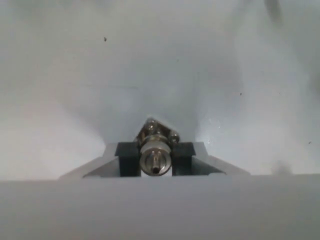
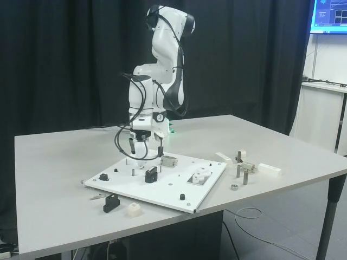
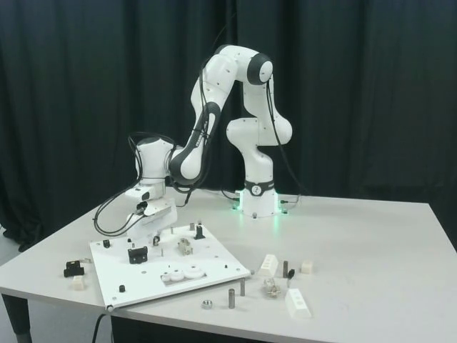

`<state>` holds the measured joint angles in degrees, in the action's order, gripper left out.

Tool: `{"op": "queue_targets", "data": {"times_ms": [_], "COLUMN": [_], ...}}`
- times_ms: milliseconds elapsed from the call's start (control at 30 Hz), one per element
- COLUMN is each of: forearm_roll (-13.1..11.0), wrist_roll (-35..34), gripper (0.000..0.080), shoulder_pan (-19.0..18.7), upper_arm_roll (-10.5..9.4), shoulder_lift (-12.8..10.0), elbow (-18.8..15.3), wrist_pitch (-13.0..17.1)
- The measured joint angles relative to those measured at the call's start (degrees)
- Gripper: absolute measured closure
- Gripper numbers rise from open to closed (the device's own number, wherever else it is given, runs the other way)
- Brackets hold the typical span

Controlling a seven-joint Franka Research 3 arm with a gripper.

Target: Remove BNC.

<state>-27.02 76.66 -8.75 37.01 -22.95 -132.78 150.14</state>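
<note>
You are looking at a white Franka arm (image 3: pixel 214 100) bent low over a flat white board (image 3: pixel 161 268) that lies on the grey table (image 3: pixel 371 243), left of centre in both room views. In the wrist view the gripper (image 1: pixel 155 160) sits at lower centre, its two black pads (image 1: pixel 128 159) pressed against the sides of the BNC connector (image 1: pixel 155 155), a small shiny metal cylinder with a round face and a thin centre pin, backed by a knurled collar. The connector hangs above the smooth white board surface. In the first room view the gripper (image 2: pixel 142 145) hovers just above the board's far left part. Near it stand a black block (image 2: pixel 150 174) and a grey metal fixture (image 2: pixel 169 161). Loose parts lie to the right on the table, among them a white rectangular block (image 2: pixel 269 169).
</note>
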Motion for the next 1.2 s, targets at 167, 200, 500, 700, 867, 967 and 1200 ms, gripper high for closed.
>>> {"op": "queue_targets", "data": {"times_ms": [167,200,500,700,867,967,1200], "forearm_roll": [0.0,0.0,0.4,0.9,2.0,3.2,4.2], "wrist_roll": [1.7,1.9,3.6,4.6,4.6,4.6,4.6], "gripper": [0.0672,0.0672,0.0672,0.0672,0.0672,0.0672,0.0673], "shoulder_pan": [0.0,0.0,0.0,0.0,0.0,0.0,0.0], "upper_arm_roll": [0.03,0.05,0.46,1.03,1.89,2.47,3.43], "shoulder_lift": [0.0,0.0,0.0,0.7,2.3,3.5,5.8], "elbow": [0.1,0.2,1.0,1.5,2.2,2.5,2.5], "wrist_pitch": [-0.3,-0.4,-2.2,-3.7,-5.8,-7.5,-9.7]}}
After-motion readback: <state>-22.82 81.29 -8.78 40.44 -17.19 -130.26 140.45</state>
